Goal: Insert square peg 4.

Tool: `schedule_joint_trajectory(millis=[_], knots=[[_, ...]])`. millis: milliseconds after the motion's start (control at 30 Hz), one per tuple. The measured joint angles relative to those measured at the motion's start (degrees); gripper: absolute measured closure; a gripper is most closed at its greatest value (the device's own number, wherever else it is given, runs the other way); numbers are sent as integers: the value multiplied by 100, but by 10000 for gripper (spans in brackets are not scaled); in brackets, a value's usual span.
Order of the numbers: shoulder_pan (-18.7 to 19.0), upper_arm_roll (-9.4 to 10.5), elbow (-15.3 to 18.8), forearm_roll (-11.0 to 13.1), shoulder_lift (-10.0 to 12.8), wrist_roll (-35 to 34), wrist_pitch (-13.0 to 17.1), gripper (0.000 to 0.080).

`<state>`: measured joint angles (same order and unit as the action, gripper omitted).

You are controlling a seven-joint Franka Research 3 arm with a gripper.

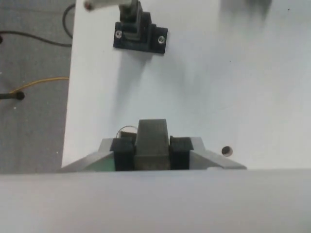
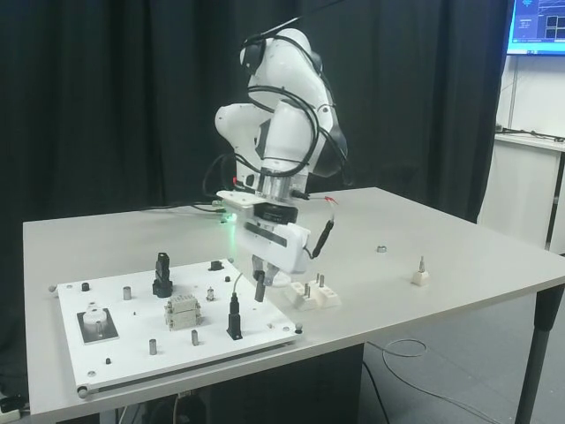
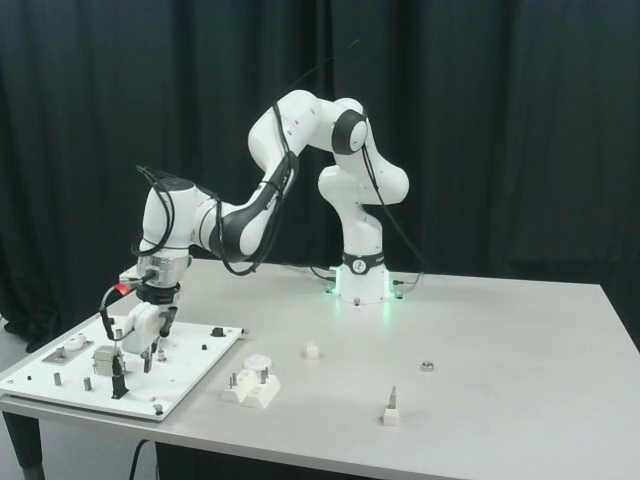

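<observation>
The grey counter (image 3: 480, 330) carries the white arm (image 3: 290, 130), whose base (image 3: 362, 285) stands toward the far side and which reaches out over a white board (image 2: 203, 340) lying at the counter's near corner. The gripper (image 2: 259, 284) hangs above that board, and in the wrist view the black fingers (image 1: 124, 150) are closed on the grey square peg (image 1: 152, 141), which stands upright between them, its lower end clear of the board's surface. In the first room view, a black connector (image 2: 235, 316) stands on the board at about seven o'clock from the peg, near it but apart. A taller black fixture (image 2: 161, 275) sits at nine o'clock. A small white peg holder (image 2: 311, 294) rests on the counter at three o'clock, just off the board's edge. A small white stand (image 2: 421, 275) lies well apart, also toward three o'clock.
</observation>
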<state>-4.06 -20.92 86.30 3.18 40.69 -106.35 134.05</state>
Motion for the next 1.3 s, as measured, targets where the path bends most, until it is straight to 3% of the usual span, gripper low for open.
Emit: schedule_joint_trajectory(millis=[233, 567, 1300], knots=[[-219, 185, -307, 177, 118, 7, -186, 652], [-311, 195, -763, 551, 440, 21, -418, 652], [-435, 191, -1547, 802, 875, 44, -1214, 652]])
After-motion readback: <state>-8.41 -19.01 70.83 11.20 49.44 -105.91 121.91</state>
